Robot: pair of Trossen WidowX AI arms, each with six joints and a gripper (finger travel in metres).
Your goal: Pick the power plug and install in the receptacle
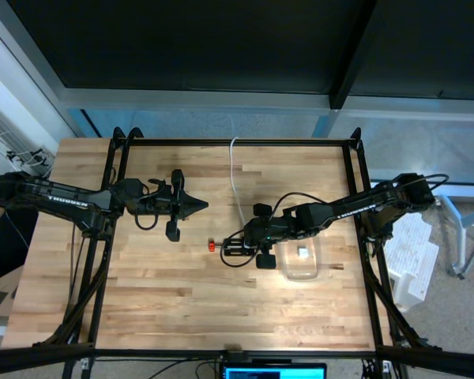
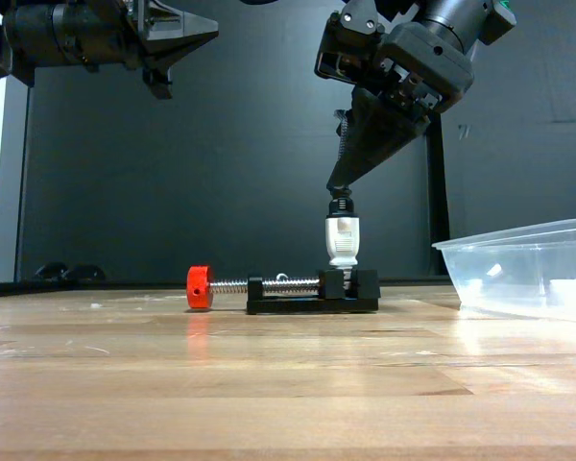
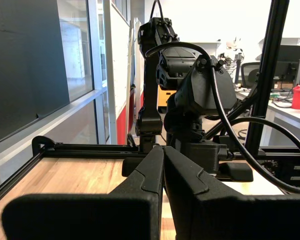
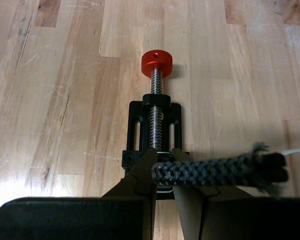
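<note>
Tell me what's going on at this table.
The right claw holds the power plug at the top of the white receptacle, which stands clamped in the black vise. Whether the plug is fully seated cannot be told. The left claw hangs shut above the table's left side, holding nothing.

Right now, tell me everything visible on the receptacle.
The receptacle is a small white, plastic-looking block standing upright, its base clamped in a black vise with a red knob on the wooden table. A white cable runs from it toward the table's far edge. The black power plug sits on its top, pinched by the right gripper from above. The left gripper hangs shut, high and apart to the left.
</note>
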